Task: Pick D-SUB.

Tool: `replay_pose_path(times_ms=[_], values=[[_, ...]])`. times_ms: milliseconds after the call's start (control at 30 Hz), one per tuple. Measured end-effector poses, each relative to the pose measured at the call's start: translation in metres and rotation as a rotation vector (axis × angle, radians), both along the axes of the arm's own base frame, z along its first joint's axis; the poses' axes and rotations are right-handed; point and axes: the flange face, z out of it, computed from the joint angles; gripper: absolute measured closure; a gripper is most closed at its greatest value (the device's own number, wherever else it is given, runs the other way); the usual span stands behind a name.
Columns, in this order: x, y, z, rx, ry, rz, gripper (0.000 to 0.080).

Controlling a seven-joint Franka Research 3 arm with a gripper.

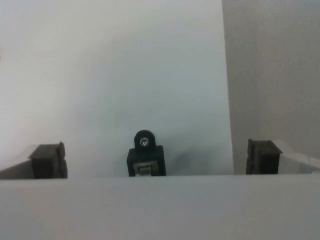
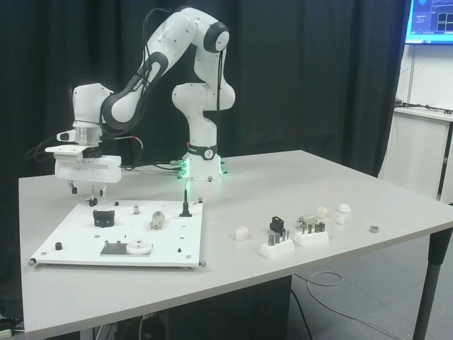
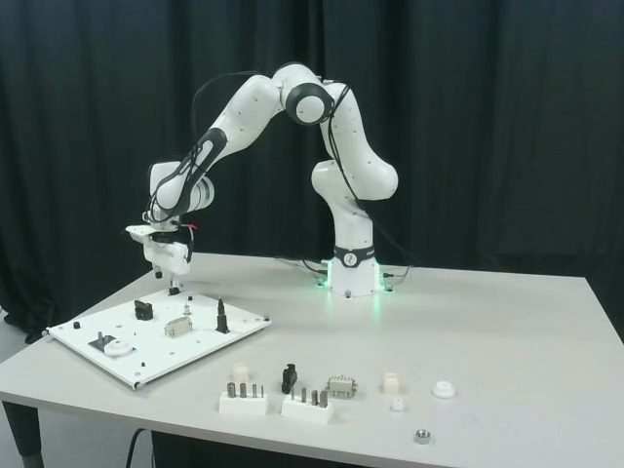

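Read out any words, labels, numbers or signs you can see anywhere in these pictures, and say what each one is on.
None can be read.
Dark lettering runs along the white arm's forearm, too small to read.
The screen at the room's edge shows small text, too blurred to read.
The white board, its parts and the claw show no lettering.

Even overhead room light in both room views; flat grey table (image 2: 283, 184) evenly lit, no glare. Black curtain backdrop (image 3: 487, 117) stays dark, swallowing detail. Soft short shadows under the white square board (image 2: 120, 237) on the table. Green glow at the white arm's base (image 3: 351, 283). Wrist view dimmer: small black part with a round top (image 1: 145, 156) soft, pale blurred band across the foreground.
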Motion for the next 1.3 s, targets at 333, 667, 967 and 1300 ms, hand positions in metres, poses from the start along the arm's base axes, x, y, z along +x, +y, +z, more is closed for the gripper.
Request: replay_pose_path(times_ms=[333,667,967,1300], values=[[0.003,-0.002,0.003,-0.007,-0.004,0.003,0.0003],[0.019,-0.003,0.013,0.001,-0.035,0.008,0.0003],[0.047,0.004,0.038,0.015,-0.107,0.01,0.0003],[0.088,0.026,0.075,0.042,-0.181,0.009,0.0003]])
